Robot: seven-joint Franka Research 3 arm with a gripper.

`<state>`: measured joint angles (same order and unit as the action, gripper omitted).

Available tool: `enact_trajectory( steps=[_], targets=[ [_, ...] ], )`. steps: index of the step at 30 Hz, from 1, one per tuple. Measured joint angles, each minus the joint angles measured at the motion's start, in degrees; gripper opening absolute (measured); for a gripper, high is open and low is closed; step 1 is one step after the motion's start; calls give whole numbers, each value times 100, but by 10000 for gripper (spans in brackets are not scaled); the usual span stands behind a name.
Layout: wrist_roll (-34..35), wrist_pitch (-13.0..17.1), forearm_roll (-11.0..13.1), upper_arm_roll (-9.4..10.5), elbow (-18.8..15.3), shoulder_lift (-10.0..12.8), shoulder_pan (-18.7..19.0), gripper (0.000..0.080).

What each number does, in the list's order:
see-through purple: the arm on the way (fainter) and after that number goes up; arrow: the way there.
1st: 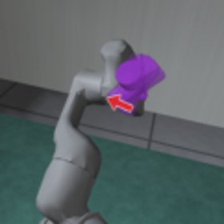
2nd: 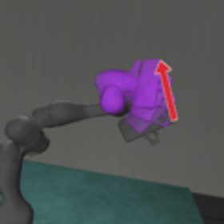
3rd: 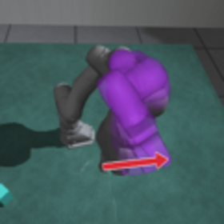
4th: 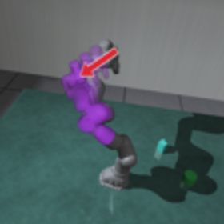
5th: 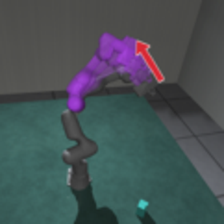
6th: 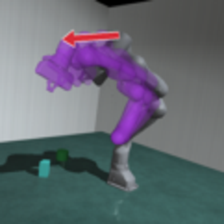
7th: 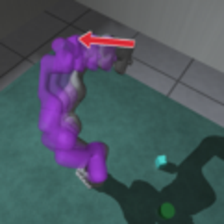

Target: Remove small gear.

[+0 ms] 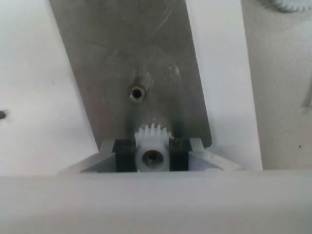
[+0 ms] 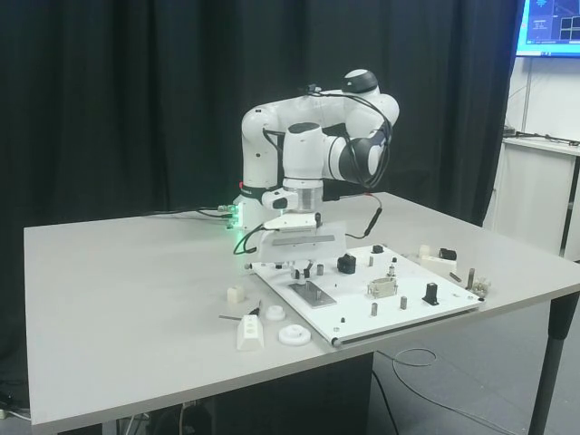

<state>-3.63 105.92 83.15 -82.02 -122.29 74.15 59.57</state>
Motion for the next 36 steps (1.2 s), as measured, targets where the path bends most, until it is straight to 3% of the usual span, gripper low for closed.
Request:
enact_trajectory(
  steps=[6,18,36],
  targets=[
    [-519,-5,-63,0,29,0,-11,136],
    [-93,-69,-72,-52,30,-1,-12,136],
    [293,-690,-419,-722,31,-18,113,136]
  ],
)
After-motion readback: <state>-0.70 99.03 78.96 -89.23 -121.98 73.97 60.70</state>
